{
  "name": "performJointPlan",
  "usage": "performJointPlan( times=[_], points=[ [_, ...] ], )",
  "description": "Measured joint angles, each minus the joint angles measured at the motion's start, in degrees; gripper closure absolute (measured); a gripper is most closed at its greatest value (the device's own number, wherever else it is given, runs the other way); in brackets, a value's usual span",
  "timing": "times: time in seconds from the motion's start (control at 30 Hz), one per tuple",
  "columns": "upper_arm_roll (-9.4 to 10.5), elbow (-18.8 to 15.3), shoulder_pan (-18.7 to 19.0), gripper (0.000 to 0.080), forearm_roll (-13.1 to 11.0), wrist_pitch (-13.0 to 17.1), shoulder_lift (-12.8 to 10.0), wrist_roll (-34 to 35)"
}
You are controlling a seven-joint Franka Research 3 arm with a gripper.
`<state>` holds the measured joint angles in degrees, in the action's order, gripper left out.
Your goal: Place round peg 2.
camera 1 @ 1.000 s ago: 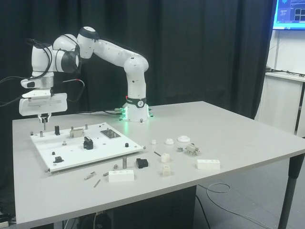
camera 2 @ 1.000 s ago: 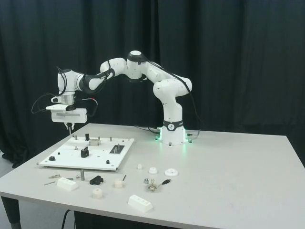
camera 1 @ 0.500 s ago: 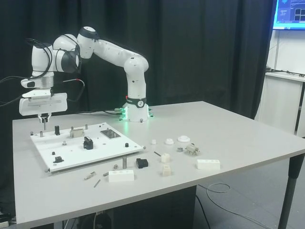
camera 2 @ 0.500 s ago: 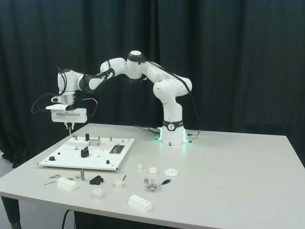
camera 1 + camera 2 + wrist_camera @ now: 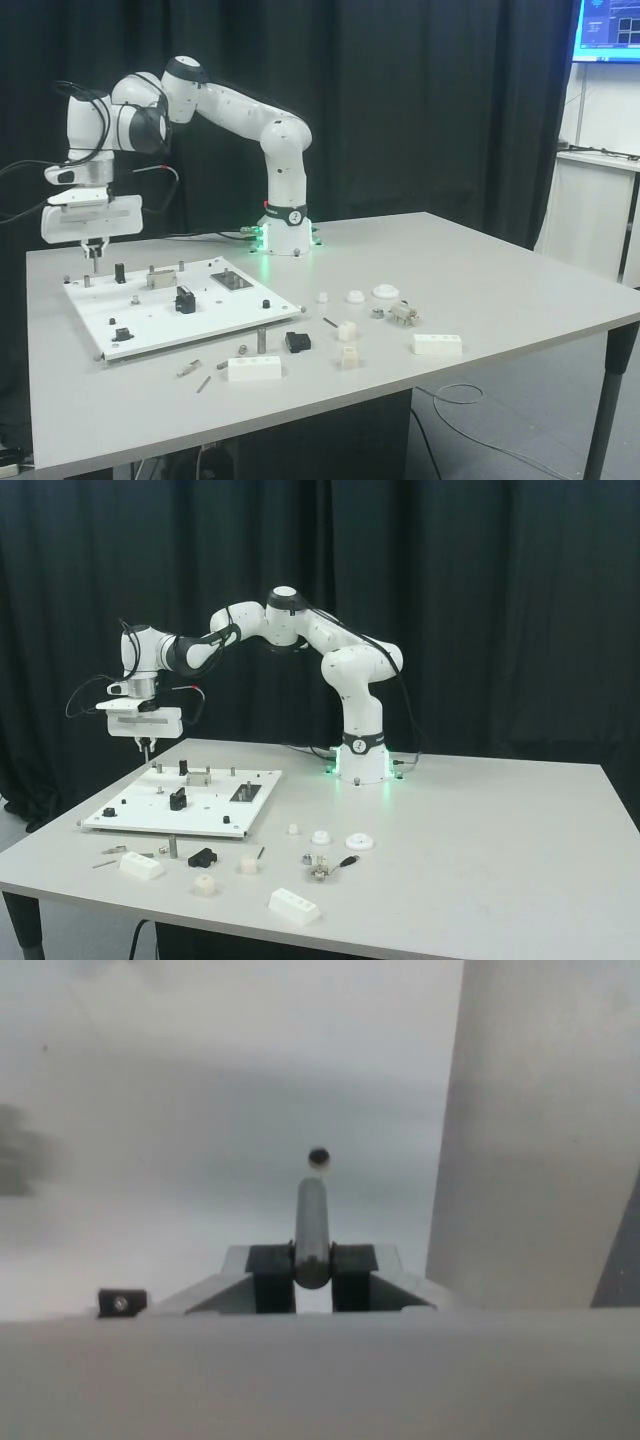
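Observation:
A grey round peg (image 5: 312, 1210) stands upright between my black fingers, and my gripper (image 5: 312, 1262) is shut on it. Just beyond the peg's tip, the wrist view shows a small dark hole (image 5: 318, 1157) in the white board (image 5: 200, 1110). In the room views my gripper (image 5: 93, 246) (image 5: 146, 743) hangs over the far left corner of the white board (image 5: 215, 312) (image 5: 215, 807), with the peg (image 5: 94, 255) pointing down a little above the surface.
The board carries black fixtures (image 5: 185, 300), a grey block (image 5: 160, 279) and a dark rectangular recess (image 5: 233, 280). In front of it on the table lie another upright grey peg (image 5: 260, 340), a black part (image 5: 297, 341), white blocks (image 5: 254, 369) (image 5: 437, 344) and white rings (image 5: 384, 291).

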<state>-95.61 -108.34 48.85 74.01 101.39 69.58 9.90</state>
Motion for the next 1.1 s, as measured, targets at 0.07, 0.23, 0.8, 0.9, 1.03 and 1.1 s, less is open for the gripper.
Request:
performJointPlan(
  times=[0.07, 0.23, 0.8, 0.9, 1.03, 1.1],
  points=[
    [0.0, -0.21, 0.07, 0.0728, -0.64, 0.59, 0.07, 0.0],
    [0.03, -1.08, 0.43, 0.0728, -2.51, 2.54, 0.09, 0.0],
    [1.84, -8.89, 3.36, 0.0728, -8.85, 8.99, 0.07, 5.02],
    [2.54, -11.02, 4.04, 0.0728, -9.04, 9.81, 0.07, 7.53],
    [3.5, -13.88, 5.14, 0.0728, -9.1, 10.82, 0.06, 11.12],
    [3.92, -15.31, 5.77, 0.0728, -9.1, 11.33, 0.06, 12.92]
  ],
)
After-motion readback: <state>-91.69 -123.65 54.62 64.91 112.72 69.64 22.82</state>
